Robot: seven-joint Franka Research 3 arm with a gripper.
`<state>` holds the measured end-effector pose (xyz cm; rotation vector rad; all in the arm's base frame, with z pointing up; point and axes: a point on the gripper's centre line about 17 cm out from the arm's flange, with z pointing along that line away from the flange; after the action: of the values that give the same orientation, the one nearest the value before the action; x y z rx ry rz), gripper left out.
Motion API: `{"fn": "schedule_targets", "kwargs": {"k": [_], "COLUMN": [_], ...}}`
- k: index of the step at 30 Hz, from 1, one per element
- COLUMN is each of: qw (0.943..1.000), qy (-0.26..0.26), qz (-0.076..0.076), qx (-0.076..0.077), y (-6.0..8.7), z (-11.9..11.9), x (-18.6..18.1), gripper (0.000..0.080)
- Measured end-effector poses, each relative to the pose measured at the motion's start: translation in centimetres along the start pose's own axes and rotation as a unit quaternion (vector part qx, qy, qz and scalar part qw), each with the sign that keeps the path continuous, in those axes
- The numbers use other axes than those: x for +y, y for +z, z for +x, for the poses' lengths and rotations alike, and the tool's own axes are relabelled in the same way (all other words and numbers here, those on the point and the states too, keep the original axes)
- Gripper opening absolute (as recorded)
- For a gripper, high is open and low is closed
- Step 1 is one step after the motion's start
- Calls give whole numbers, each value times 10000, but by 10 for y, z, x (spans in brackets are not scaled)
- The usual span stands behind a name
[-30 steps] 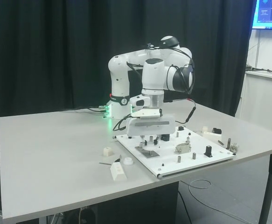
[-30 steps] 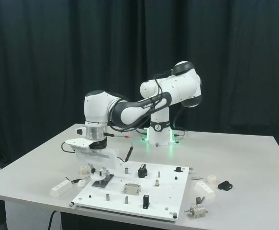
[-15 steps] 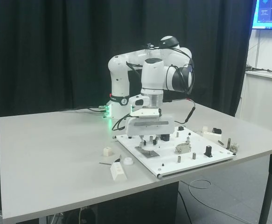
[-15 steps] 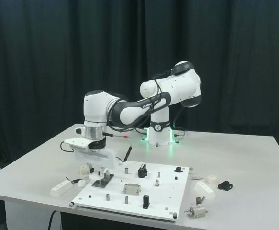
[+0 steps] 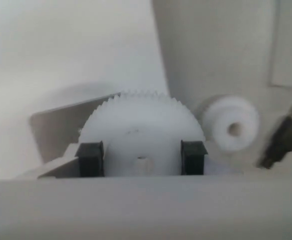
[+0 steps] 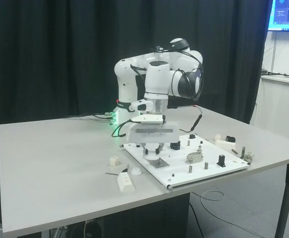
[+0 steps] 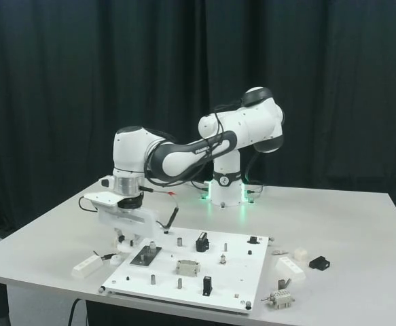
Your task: Place large gear.
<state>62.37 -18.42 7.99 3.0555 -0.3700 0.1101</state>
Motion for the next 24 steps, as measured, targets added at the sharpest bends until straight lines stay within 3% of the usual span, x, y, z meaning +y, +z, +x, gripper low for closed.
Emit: {"fn": "schedule_targets", "kwargs": {"k": [10,24], "qw": [9997,9996], "qy": [-66,-156], "qz": [-161,-16], "qx": [168,250], "y": [3,26], "z": [17,55], "x": [39,61], "gripper": [329,329]}}
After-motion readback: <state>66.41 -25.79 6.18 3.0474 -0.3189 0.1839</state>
